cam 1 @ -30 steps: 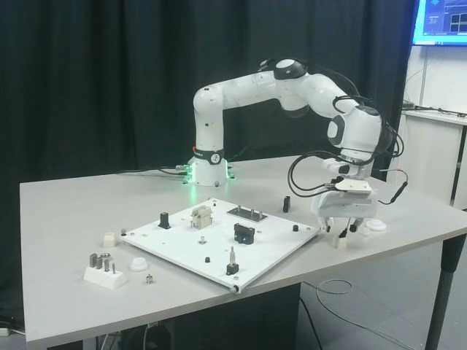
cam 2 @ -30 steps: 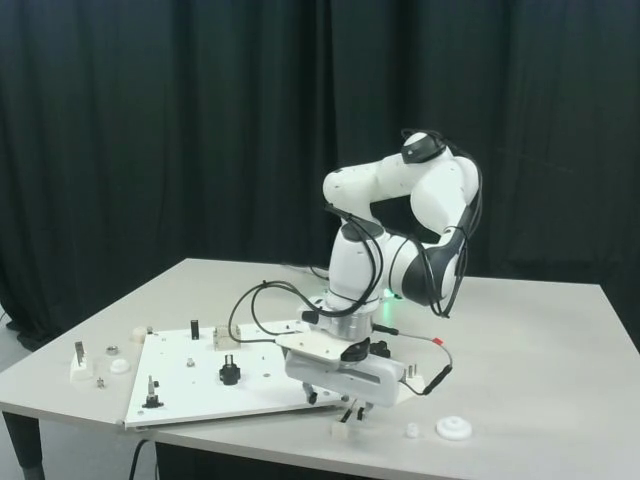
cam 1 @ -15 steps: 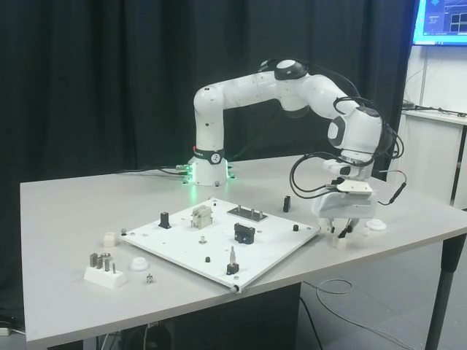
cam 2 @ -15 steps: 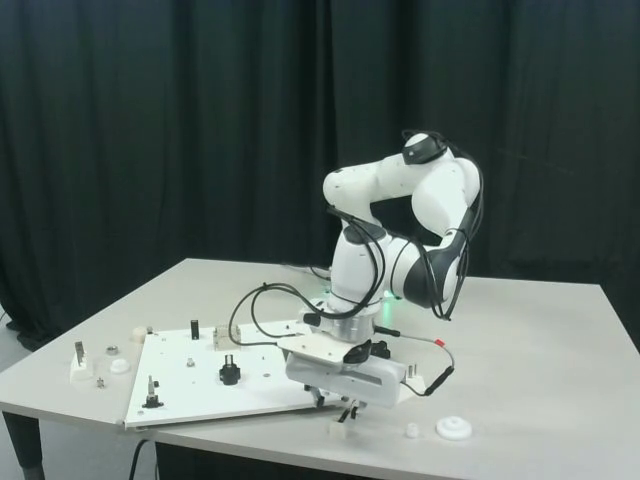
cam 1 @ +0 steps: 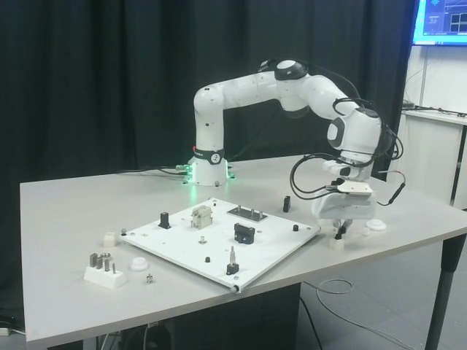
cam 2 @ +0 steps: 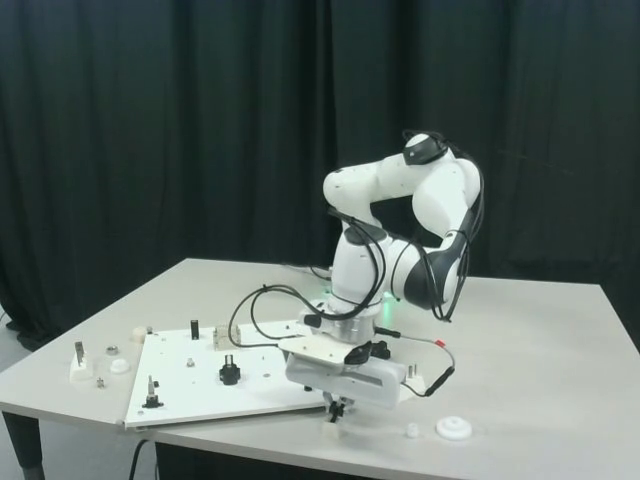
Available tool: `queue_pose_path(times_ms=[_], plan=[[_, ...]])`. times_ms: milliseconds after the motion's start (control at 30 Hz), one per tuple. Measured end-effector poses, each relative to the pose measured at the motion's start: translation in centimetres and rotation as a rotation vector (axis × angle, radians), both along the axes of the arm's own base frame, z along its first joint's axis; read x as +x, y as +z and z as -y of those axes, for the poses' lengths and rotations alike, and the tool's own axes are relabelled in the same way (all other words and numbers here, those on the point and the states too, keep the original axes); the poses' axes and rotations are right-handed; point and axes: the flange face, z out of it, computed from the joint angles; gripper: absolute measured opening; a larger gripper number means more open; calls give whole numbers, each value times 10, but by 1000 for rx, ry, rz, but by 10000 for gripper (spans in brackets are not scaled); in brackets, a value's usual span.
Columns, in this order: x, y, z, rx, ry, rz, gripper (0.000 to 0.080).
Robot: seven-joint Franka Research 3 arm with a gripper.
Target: Pick USB.
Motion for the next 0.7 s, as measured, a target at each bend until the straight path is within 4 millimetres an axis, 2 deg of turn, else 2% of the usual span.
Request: queue_pose_path(times_ms=[233,267,700], plan=[[-1,3,-2,0,2,3,184],[-1,5,-3,0,2,4,73],[-5,39,-1,17,-25,-19,73]])
